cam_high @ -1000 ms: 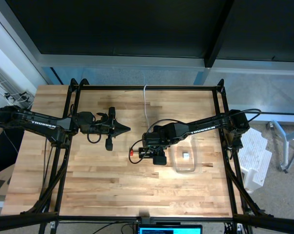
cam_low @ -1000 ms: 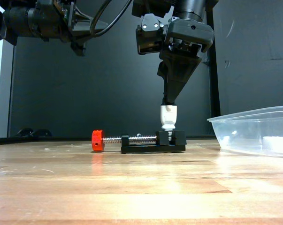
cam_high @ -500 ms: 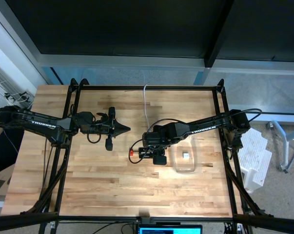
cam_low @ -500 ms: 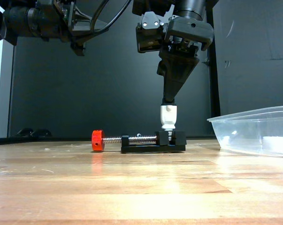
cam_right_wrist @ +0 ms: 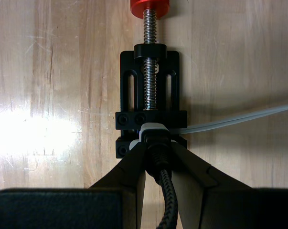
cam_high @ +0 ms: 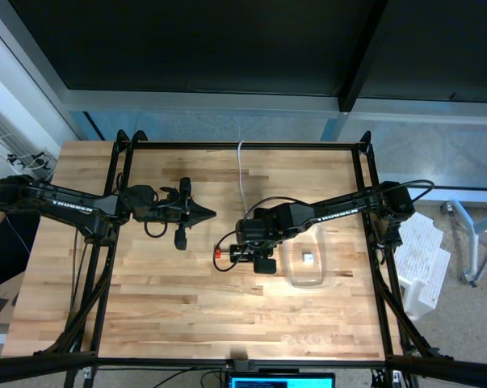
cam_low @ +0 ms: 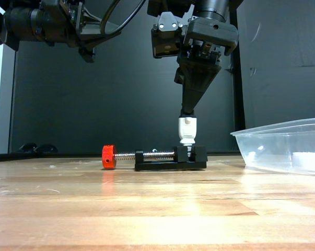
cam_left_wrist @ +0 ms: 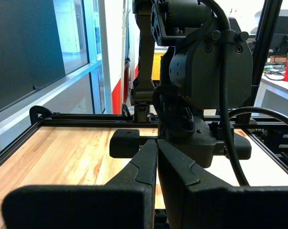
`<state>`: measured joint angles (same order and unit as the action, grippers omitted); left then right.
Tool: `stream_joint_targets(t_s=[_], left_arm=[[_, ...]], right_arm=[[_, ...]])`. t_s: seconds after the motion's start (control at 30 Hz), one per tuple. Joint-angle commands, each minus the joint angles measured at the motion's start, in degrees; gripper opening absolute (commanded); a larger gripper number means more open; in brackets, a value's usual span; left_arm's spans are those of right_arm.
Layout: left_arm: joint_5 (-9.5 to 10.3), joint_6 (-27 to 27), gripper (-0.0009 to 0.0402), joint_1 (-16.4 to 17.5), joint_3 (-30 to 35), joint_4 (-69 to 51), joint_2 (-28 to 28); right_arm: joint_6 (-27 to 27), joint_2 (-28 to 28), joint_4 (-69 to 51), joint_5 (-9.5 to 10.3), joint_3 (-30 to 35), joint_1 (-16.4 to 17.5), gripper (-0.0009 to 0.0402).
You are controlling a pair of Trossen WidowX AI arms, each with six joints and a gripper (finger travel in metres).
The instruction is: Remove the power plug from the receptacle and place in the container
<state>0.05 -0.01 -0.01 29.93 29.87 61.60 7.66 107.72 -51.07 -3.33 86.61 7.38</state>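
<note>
High view: the left hand (cam_high: 204, 214) is parked left of centre over the worktop (cam_high: 146, 307), well apart from the work. The right hand (cam_high: 256, 249) is set at centre, with the container (cam_high: 306, 284) just to its right.

Low view: the receptacle (cam_low: 187, 130) is clamped upright in the vise (cam_low: 170, 159). It is met from directly above by the right hand's tips.

Left wrist view: the left hand's fingers are pressed together and nothing is held.

Right wrist view: the power plug (cam_right_wrist: 156, 145) is pinched narrowly between the fingers (cam_right_wrist: 127, 171) and is seated in the receptacle. Its long axis is judged vertical, so a straight upward pull is called for, then a carry right.
</note>
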Motion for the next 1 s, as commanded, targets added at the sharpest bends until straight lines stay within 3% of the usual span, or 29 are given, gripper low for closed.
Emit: stream_joint_targets(t_s=[0.03,1.0], left_arm=[[-0.02,0.00,0.0000,0.00,0.02,0.00,0.00],[-0.02,0.00,0.0000,0.00,0.02,0.00,0.00]], right_arm=[[-0.13,-0.28,-0.07,-0.11,0.00,0.00,0.0001],[-0.48,-1.68,-3.32,-0.11,2.54,-0.24,0.0000]])
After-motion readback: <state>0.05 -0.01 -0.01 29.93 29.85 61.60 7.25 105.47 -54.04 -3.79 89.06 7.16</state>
